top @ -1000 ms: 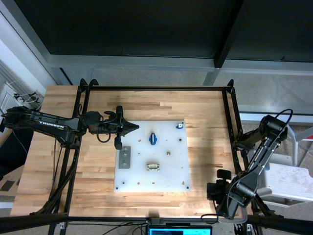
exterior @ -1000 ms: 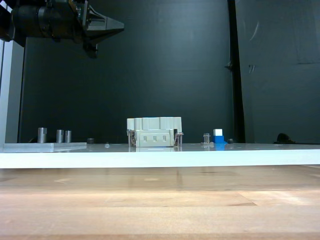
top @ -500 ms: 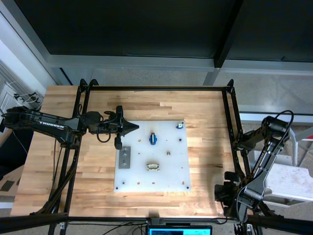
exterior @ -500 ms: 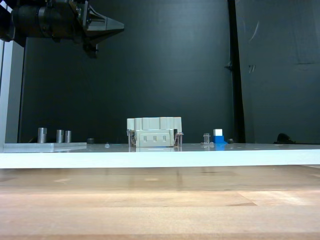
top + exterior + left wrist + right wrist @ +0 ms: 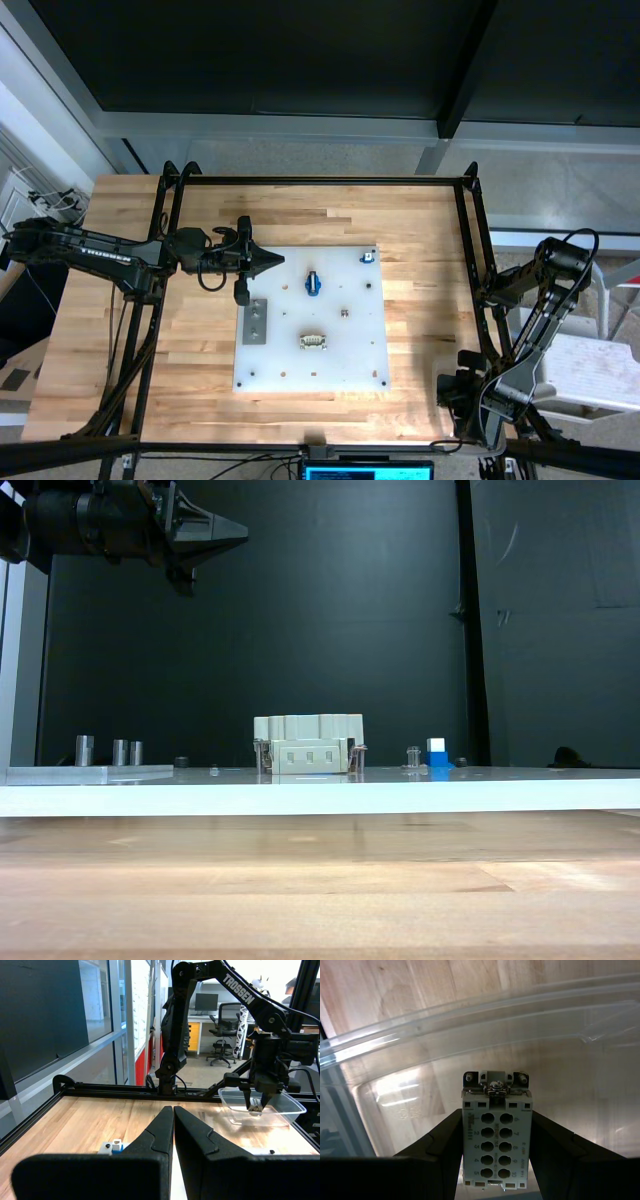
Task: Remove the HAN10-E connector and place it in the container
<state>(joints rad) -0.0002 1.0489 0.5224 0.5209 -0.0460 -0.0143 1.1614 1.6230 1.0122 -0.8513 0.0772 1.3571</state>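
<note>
My right gripper (image 5: 496, 1127) is shut on the HAN10-E connector (image 5: 496, 1110), a beige-grey block whose face has ten numbered holes and a metal end. It hangs inside the rim of the clear container (image 5: 470, 1015). The left wrist view shows the same: the right gripper (image 5: 256, 1102) holds the connector (image 5: 256, 1106) just over the container (image 5: 235, 1110). From above, the right gripper (image 5: 462, 390) is at the table's near right corner. My left gripper (image 5: 272, 260) is shut and empty, hovering high over the far left corner of the white board (image 5: 350, 370).
On the white board stand a beige-grey block with metal ends (image 5: 314, 342), a grey metal block with round holes (image 5: 258, 322), a blue upright part (image 5: 312, 283) and a small blue-white piece (image 5: 367, 257). A black frame (image 5: 320, 180) borders the table.
The right arm swung a little farther toward the near right corner, then held there. The left arm has not moved.
</note>
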